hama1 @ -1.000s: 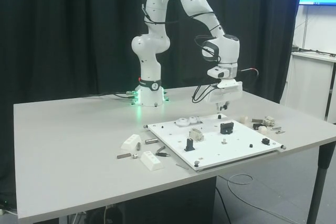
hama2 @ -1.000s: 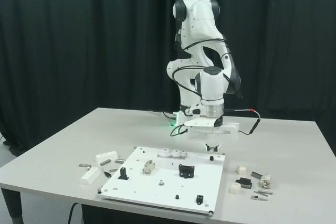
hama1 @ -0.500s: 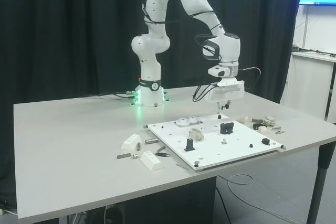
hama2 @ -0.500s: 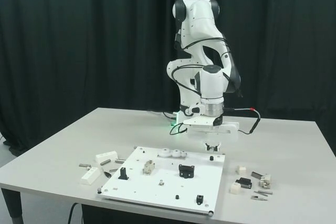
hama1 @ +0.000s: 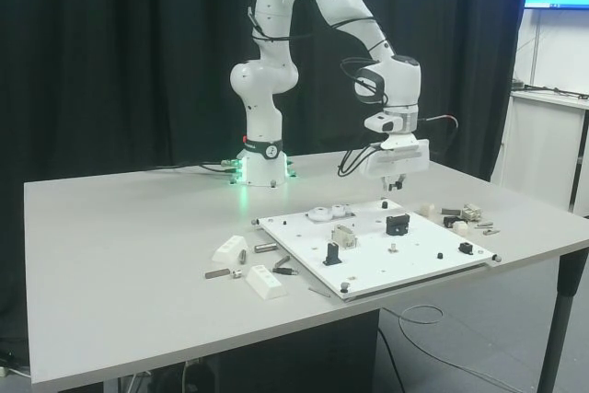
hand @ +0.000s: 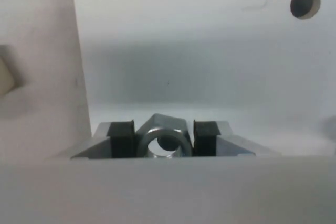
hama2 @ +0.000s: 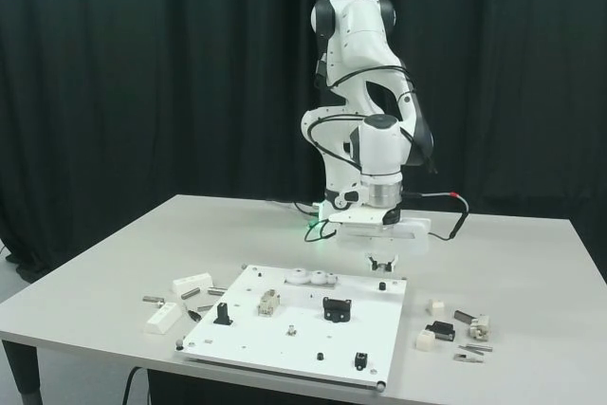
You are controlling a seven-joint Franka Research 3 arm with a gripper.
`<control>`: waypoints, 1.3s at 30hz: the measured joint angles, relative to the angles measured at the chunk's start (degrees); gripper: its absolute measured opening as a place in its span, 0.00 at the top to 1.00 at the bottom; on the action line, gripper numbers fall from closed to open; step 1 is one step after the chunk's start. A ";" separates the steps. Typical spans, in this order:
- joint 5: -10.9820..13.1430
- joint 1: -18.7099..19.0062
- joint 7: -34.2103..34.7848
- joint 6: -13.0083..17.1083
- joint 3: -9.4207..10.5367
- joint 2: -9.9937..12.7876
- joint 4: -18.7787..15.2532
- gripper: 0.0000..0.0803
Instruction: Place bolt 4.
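My gripper (hand: pixel 165 139) hangs a little above the far right corner of the white board (hama1: pixel 409 262) (hama2: pixel 248 324). In the wrist view its two black pads (hand: pixel 122 138) are shut on a metal bolt (hand: pixel 165 142), seen head-on with its socket showing. Under it lies bare white board (hand: pixel 210 51) with one open hole (hand: pixel 304 3) off to one side, and the board's edge meets the grey table (hand: pixel 37 51). In the room views the gripper (hama1: pixel 390 185) (hama2: pixel 382 263) points straight down; a small black part (hama2: pixel 382 285) sits on the board just beneath it.
On the board stand black brackets (hama1: pixel 398 224) (hama1: pixel 332 253), white rollers (hama2: pixel 313 278) and a small metal block (hama1: pixel 344 234). Loose small parts (hama2: pixel 455 326) lie right of the board, white blocks and pins (hama1: pixel 245 262) to its left. The arm's base (hama1: pixel 260 158) glows green behind.
The gripper has risen slightly above the board's far right corner, and the wrist has shifted a little. Nothing on the table has moved.
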 joint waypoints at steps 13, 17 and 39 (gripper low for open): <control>0.15 1.40 8.20 0.00 2.93 0.13 2.08 0.70; 0.15 2.38 11.71 0.00 4.85 0.60 3.08 0.70; -0.74 9.04 26.18 0.99 9.98 12.71 15.11 0.70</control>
